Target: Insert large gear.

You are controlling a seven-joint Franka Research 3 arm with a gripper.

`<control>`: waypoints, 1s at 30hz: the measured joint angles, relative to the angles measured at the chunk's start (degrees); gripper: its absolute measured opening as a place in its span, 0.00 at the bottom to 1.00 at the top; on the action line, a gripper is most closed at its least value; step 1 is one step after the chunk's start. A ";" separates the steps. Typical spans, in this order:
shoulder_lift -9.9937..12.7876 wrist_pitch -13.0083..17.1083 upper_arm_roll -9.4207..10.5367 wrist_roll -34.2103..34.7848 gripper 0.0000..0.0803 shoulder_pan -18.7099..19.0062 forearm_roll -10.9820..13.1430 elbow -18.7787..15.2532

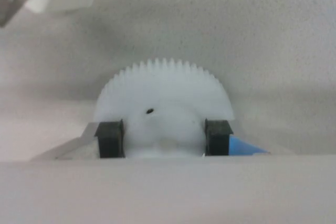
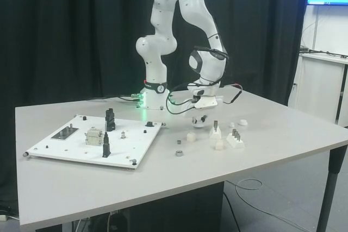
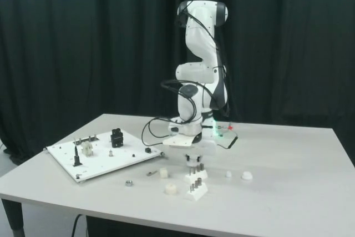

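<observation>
Pinching the large gear [image 1: 164,109] between the two black fingertips [image 1: 111,138], one pad pressing each side of the white hub, with the toothed rim fanning out beyond the jaws and a small dark bore showing between them, slightly toward one pad. Gripping, then, already achieved; carrying and inserting not yet done, judging from where everything is sitting.

Hovering low with the gripper [image 2: 203,119] over the grey table [image 2: 283,134], among the loose white parts rather than over the assembly board. Sitting just beside the jaws: small white fixture blocks with dark pins [image 2: 235,140], a white block [image 2: 191,137], a little metal nut [image 2: 178,152] and a round white cap [image 2: 242,123]. Lying well apart from the jaws, off across the table: the white assembly board [image 2: 76,150] with its black posts and mounted pieces, presumably holding the shaft meant for this gear, though not resolving clearly enough to single it out.

Remaining, by this reckoning: lifting clear of the clutter near the jaws, travelling across to the board, lining the bore up over the shaft, and pressing down until seated. Roughly the opening stretch complete, the bulk waiting.

Cannot tell whether the gear is resting on the table or already raised off it.
</observation>
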 joint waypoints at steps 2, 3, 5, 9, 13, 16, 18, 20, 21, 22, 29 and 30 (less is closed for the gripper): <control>-0.66 -0.62 -0.04 0.01 0.41 0.00 0.00 0.08; -0.95 -0.83 -0.06 0.01 0.41 0.00 0.00 0.09; -1.55 -1.27 -0.11 0.01 0.41 -0.01 -0.01 0.09; -2.51 -2.05 -0.22 0.01 0.41 -0.01 -0.04 0.12; -3.18 -2.46 -0.36 0.01 0.41 -0.02 -0.08 0.13; -3.50 -2.60 -0.48 0.01 0.41 -0.02 -0.22 0.16; -3.67 -2.61 -0.59 0.01 0.41 -0.03 -0.35 0.18; -3.82 -2.61 -0.71 0.01 0.41 -0.05 -0.48 0.22; -3.87 -2.61 -0.79 0.01 0.41 -0.06 -0.59 0.24; -3.92 -2.61 -0.86 0.01 0.41 -0.06 -0.70 0.27; -4.03 -2.61 -1.32 0.01 0.41 -0.13 -1.29 0.55; -4.03 -2.61 -1.39 0.01 0.41 -0.13 -1.34 0.59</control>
